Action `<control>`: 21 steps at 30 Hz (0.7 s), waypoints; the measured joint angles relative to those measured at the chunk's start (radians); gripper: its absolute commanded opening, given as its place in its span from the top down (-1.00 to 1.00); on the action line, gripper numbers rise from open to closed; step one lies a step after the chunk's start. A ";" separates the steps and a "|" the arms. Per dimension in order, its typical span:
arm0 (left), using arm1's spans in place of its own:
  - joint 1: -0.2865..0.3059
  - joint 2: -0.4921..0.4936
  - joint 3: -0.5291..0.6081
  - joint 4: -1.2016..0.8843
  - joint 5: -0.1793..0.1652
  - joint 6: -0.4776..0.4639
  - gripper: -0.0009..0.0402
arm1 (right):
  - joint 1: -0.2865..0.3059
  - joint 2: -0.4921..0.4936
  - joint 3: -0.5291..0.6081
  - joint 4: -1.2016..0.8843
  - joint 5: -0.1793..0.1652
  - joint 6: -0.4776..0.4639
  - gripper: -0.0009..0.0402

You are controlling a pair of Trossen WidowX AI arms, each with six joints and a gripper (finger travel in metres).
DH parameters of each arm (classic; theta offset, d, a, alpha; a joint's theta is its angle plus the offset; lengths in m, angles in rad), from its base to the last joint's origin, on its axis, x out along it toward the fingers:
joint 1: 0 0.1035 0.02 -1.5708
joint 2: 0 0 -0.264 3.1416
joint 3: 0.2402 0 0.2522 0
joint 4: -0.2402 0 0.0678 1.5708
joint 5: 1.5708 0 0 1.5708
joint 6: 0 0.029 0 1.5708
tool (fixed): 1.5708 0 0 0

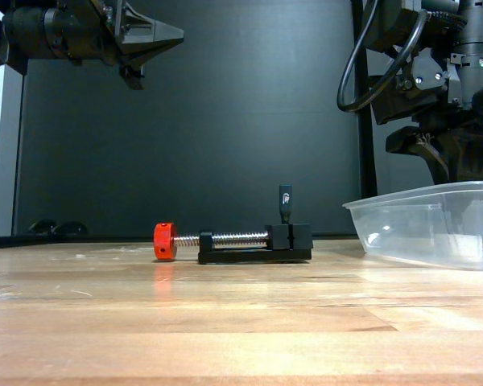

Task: Pick the USB-C connector and install on taskboard

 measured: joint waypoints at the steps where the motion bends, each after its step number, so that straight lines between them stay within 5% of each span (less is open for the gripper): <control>1: 0.000 0.000 0.000 0.000 0.000 0.000 0.96 | 0.000 0.000 0.000 0.000 0.000 0.000 0.89; 21: 0.000 0.000 0.000 0.000 0.000 0.000 0.96 | 0.000 -0.042 0.000 -0.021 0.000 -0.019 0.96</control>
